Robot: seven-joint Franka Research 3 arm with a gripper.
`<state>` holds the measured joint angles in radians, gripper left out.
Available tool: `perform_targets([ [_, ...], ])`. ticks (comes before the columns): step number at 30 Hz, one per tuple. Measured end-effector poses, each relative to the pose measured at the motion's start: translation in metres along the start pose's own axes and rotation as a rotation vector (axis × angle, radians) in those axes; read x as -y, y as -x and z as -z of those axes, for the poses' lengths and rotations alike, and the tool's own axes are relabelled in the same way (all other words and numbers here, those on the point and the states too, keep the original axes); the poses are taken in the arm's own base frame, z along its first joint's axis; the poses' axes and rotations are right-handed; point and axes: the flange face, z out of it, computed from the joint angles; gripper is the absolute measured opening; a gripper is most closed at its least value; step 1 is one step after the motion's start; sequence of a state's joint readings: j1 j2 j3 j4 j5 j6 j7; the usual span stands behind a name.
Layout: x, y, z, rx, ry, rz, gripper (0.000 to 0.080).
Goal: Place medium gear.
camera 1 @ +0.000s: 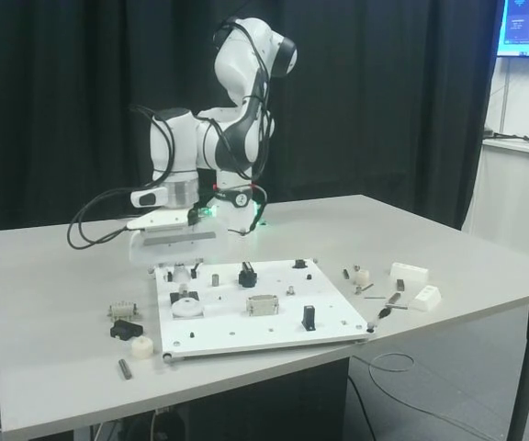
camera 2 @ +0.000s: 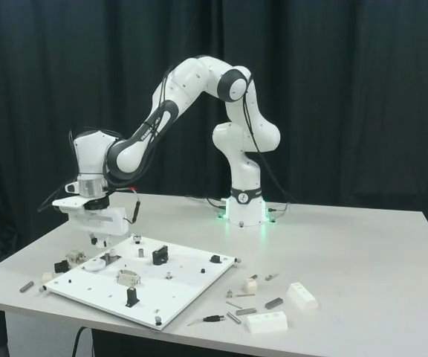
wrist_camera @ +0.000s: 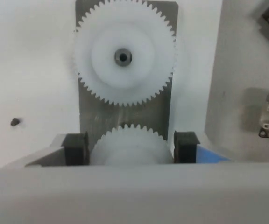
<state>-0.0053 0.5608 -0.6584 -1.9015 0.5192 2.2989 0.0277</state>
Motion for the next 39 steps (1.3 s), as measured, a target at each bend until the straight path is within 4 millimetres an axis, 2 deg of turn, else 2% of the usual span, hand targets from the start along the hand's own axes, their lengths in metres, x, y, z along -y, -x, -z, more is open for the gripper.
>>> perform_targets([
  [24, 0.003, -0.001, 0.007, 0.001, -0.001, 0.009, 0.0392],
  [39, 0.017, 0.003, 0.007, -0.001, 0.008, 0.043, 0.0392],
])
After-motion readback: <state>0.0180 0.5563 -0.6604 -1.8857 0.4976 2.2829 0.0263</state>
